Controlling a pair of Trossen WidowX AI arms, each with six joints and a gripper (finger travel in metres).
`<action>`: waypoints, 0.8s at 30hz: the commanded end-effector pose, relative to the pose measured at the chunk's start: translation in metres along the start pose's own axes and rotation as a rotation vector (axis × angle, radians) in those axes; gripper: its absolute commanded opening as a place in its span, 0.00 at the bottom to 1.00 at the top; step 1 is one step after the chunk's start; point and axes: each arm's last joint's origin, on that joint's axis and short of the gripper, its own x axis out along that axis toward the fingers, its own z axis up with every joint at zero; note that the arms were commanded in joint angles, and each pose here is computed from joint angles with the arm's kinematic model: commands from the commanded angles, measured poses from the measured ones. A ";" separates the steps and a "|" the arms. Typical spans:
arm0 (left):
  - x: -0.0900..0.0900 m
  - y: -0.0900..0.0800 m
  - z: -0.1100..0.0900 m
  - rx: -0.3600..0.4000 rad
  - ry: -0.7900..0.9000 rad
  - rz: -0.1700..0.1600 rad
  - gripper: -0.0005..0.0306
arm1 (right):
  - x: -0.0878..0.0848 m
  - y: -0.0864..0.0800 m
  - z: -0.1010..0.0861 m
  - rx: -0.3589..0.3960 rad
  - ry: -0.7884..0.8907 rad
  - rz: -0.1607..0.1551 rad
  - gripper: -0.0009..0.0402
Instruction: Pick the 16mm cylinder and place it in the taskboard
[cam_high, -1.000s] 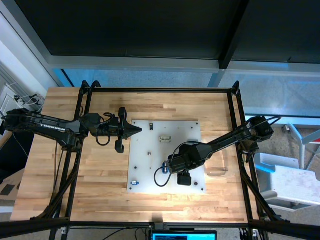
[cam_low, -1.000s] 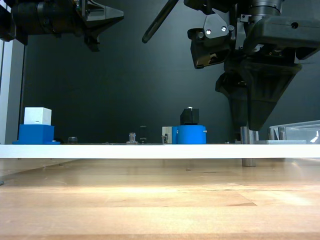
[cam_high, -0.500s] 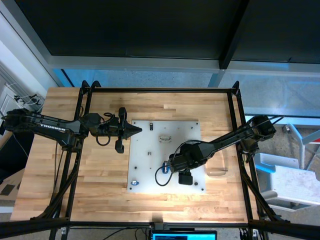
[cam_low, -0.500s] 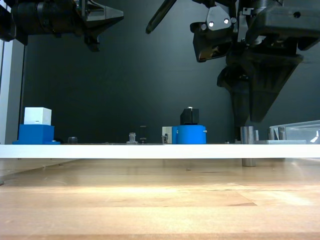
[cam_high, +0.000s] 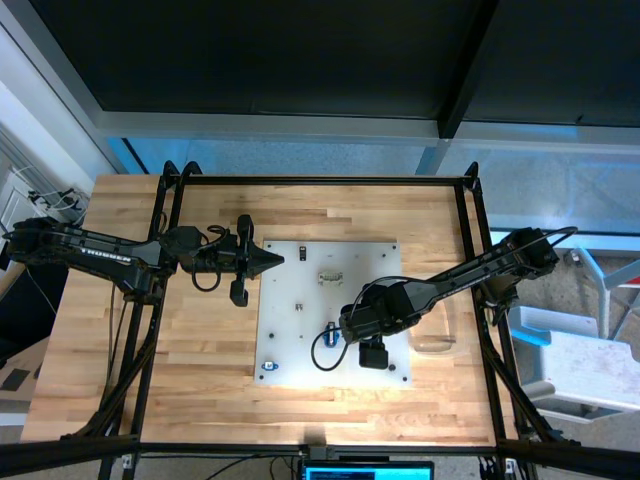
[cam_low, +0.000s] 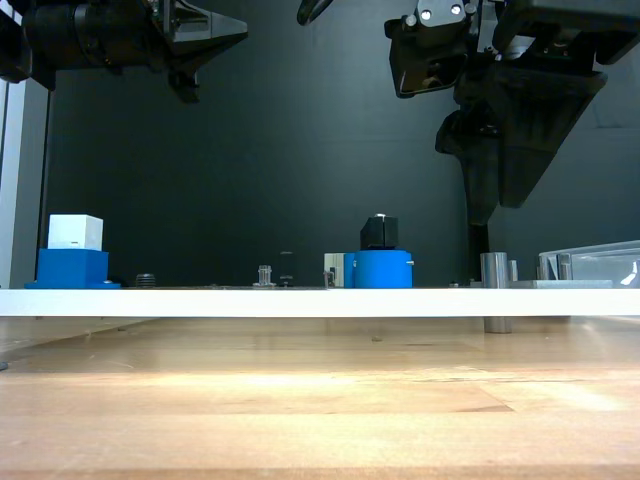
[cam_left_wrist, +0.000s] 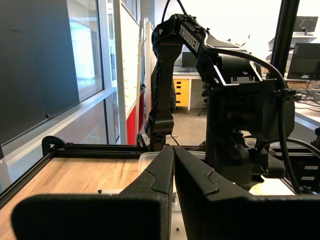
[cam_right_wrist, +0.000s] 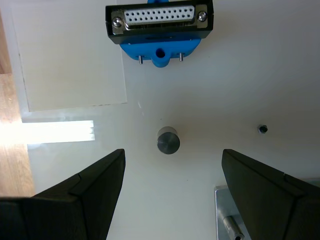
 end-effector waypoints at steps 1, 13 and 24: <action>0.000 0.000 0.000 0.000 0.000 0.000 0.02 | -0.003 0.000 0.000 0.002 -0.005 0.003 0.68; 0.000 0.000 0.000 0.000 0.000 0.000 0.02 | -0.012 0.001 -0.002 -0.002 -0.025 0.014 0.68; 0.000 0.000 0.000 0.000 0.000 0.000 0.02 | -0.017 0.000 -0.004 -0.005 -0.029 0.017 0.68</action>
